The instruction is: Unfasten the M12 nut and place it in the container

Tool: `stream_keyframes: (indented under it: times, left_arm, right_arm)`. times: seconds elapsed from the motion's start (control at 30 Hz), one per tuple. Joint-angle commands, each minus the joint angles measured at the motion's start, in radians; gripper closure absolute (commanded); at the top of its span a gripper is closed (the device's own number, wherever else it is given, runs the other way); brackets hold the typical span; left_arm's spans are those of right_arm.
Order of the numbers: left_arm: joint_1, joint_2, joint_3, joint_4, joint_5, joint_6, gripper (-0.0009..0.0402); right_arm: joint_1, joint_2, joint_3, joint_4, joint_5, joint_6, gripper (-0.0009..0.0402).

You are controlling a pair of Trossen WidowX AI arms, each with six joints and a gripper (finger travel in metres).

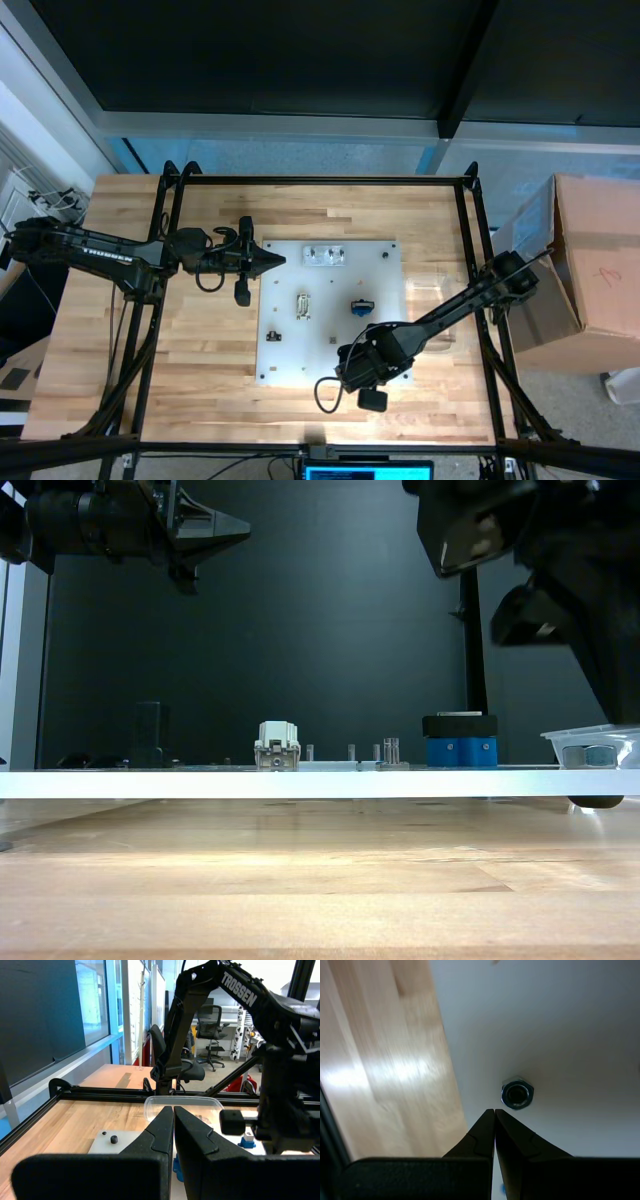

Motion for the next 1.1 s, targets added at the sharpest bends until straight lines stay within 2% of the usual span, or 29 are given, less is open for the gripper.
stream_keyframes:
  times: [0.03,0.1,0.23,0.4,0.53,0.8,0.93,1.1]
  left_arm:
    - [0.0,0.0,0.0,0.0,0.0,0.0,0.0393]
    - [0.0,0.0,0.0,0.0,0.0,0.0,0.0393]
    - [0.0,0.0,0.0,0.0,0.0,0.0,0.0393]
    - [0.0,0.0,0.0,0.0,0.0,0.0,0.0393]
    - [0.0,0.0,0.0,0.0,0.0,0.0,0.0393]
    - [0.0,0.0,0.0,0.0,0.0,0.0,0.0393]
    - [0.0,0.0,0.0,0.0,0.0,0.0,0.0393]
    - [0.0,0.0,0.0,0.0,0.0,0.0,0.0393]
  right_arm:
    - [0.0,-0.003,0.009,-0.006,0.002,0.098,0.0373]
    - [0.001,-0.003,0.009,-0.017,0.019,0.163,0.0344]
    - [0.0,-0.003,0.008,-0.029,0.09,0.356,0.0272]
    - [-0.002,0.015,0.008,-0.024,0.09,0.491,0.0202]
    - [-0.002,0.031,0.01,-0.017,0.097,0.576,0.0175]
    - [-0.003,0.052,0.009,-0.006,0.086,0.65,0.0189]
    - [-0.003,0.052,0.009,0.008,0.087,0.669,0.0223]
    - [-0.003,0.052,0.009,0.006,0.087,0.676,0.0289]
